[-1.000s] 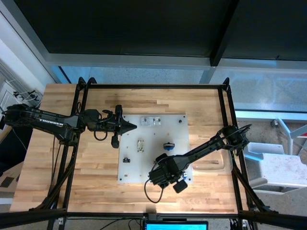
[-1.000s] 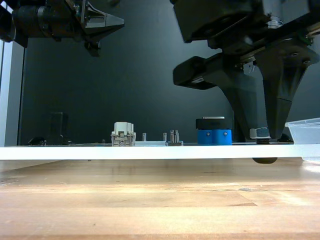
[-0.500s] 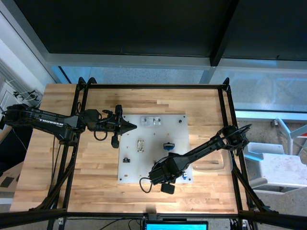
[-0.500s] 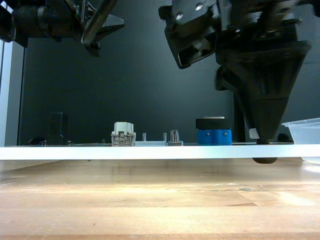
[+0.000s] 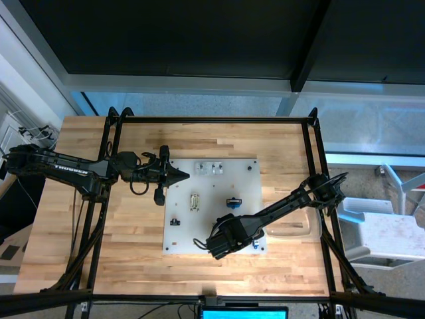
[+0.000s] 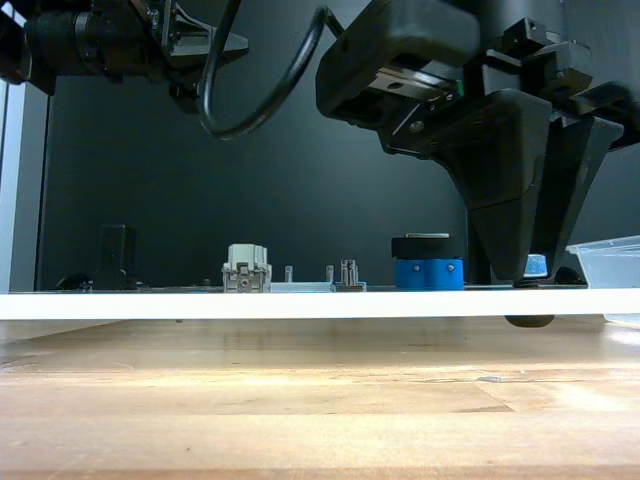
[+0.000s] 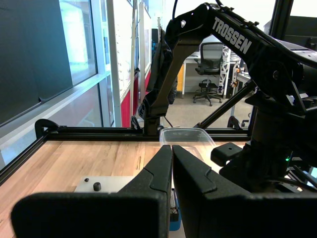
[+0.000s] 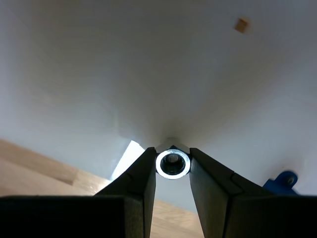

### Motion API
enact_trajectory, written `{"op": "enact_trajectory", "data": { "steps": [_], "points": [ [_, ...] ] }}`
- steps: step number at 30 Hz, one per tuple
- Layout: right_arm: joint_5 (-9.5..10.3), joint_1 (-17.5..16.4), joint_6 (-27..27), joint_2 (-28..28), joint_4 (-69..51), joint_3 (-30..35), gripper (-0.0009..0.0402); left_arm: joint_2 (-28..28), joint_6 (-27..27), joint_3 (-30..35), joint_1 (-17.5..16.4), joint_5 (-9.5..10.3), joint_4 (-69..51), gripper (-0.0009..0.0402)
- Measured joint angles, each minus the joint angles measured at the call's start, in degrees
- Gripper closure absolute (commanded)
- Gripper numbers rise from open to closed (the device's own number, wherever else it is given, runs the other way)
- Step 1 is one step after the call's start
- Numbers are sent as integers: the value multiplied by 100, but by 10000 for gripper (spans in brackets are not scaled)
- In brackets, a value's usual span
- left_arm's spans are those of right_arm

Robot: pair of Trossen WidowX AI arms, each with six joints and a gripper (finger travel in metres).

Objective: Pick the M12 fastener and fasten on the M12 threads

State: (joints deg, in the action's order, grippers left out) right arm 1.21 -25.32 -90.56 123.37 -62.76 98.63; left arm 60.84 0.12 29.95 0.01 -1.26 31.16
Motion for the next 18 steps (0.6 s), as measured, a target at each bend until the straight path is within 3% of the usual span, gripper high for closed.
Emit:
{"op": "enact_trajectory", "data": {
  "steps": [18],
  "points": [
    [-7, 4, -4096, 2, 39, 0, 364, 0, -2, -2, 0, 0, 0, 393]
  ]
}}
